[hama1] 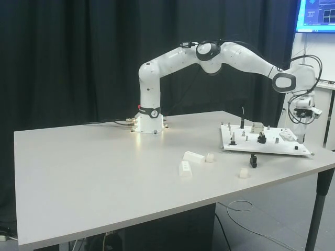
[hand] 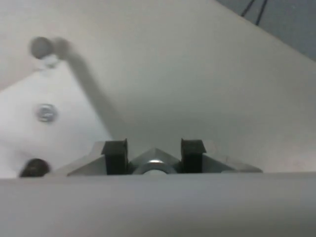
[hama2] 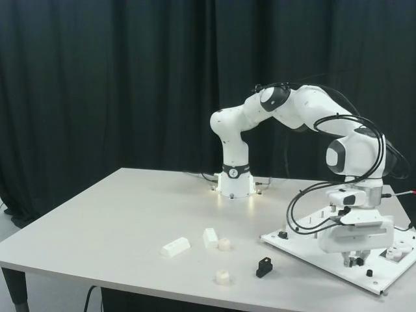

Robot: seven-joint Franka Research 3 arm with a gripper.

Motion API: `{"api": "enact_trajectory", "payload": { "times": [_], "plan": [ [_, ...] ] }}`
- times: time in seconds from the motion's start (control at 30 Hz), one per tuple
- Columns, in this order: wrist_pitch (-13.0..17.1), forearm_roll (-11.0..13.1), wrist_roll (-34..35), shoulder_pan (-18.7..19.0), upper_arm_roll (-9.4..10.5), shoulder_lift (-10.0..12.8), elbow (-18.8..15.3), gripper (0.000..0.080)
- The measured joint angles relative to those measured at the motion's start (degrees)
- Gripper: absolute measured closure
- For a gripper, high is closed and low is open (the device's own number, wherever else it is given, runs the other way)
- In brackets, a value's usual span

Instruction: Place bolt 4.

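Over the white board [hama2: 305,244] at the desk's [hama1: 94,167] far end from the arm base [hama1: 148,121]: fingers [hand: 154,157] closed on a small metal bolt [hand: 155,165].

Wrist view: two black pads [hand: 116,155] sit close w/ the bolt head between them, grey desk beyond, board corner w/ a seated bolt [hand: 46,113] and a black knob [hand: 34,168] off to one side. Board lies flat on the desk, carries several upright pegs & small black parts; gripper hangs low above its outer edge. Near the board on the desk: white blocks [hama1: 192,156], small white caps [hama2: 223,277], one black clip [hama2: 264,266]. Room: black curtain [hama2: 130,78] all round behind the desk, a lit screen [hama1: 316,15] high up beyond the board, cables [hama1: 241,206] trailing under the desk edge.
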Motion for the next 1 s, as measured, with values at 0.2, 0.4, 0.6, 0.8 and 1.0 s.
{"api": "enact_trajectory", "payload": {
  "times": [0.2, 0.4, 0.6, 0.8, 1.0],
  "plan": [
    [-2.0, 0.0, 3.0, -0.9, -1.18, 0.2, -0.3, 0.0574],
    [-3.4, 0.0, 4.7, -2.4, -1.5, 0.3, -0.9, 0.0574],
    [-5.0, 0.0, 5.1, -4.2, -1.5, 0.6, -1.2, 0.0574],
    [-6.1, 0.0, 5.1, -5.8, -1.5, 1.1, -1.3, 0.0574],
    [-6.3, 0.0, 4.9, -7.1, -1.49, 1.7, -1.7, 0.0574]
  ]
}}
